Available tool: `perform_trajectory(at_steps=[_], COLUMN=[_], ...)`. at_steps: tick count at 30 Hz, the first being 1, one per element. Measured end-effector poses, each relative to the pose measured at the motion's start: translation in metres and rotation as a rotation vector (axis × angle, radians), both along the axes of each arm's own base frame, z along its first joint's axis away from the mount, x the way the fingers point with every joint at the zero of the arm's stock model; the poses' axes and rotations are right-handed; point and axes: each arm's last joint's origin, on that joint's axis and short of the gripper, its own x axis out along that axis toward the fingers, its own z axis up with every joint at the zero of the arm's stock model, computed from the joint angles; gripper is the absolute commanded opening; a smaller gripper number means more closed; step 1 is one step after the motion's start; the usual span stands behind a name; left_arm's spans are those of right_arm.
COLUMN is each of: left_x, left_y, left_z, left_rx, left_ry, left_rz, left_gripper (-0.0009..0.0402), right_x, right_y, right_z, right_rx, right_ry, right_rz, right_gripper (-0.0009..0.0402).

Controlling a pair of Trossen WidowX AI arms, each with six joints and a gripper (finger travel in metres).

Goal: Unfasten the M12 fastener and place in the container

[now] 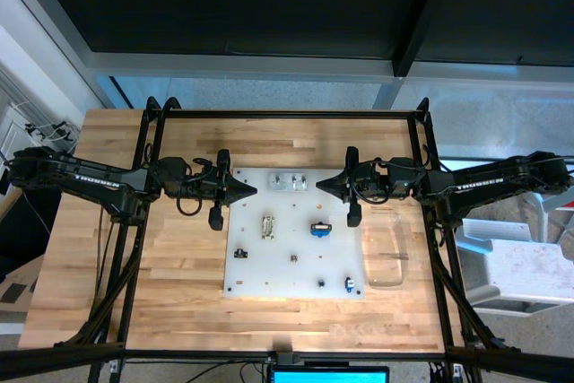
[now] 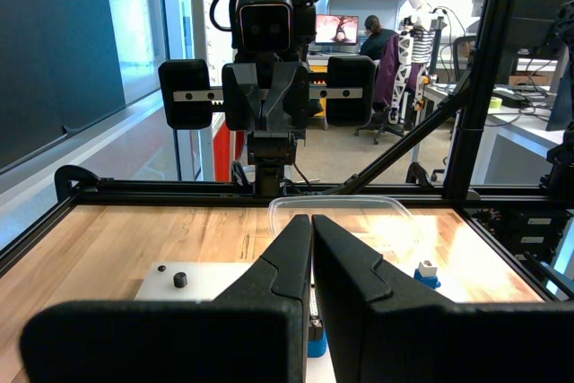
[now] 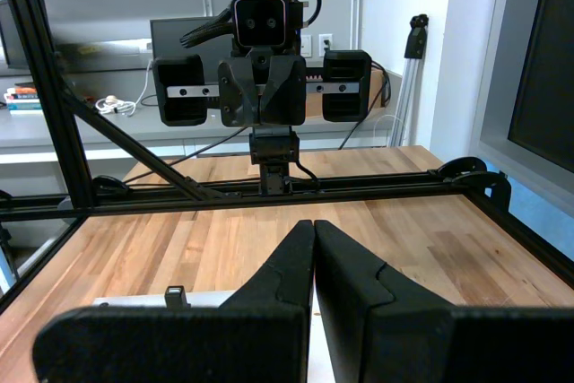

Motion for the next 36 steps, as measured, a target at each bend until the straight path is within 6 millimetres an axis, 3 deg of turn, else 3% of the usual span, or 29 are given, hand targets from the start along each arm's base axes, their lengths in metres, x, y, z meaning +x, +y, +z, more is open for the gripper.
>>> perform_trajectory(at_steps=[36], left_x=[0.0], left_y=[0.0], left_z=[0.0], left_rx=[0.0], left_ry=[0.0], left_rz=[0.0], left_gripper=[0.0], right_x=[0.0007], right_y=[0.0035], right_z=[0.0041], right_rx=[0.0], right_ry=[-0.019], right_rz=[0.063], right_gripper=[0.0])
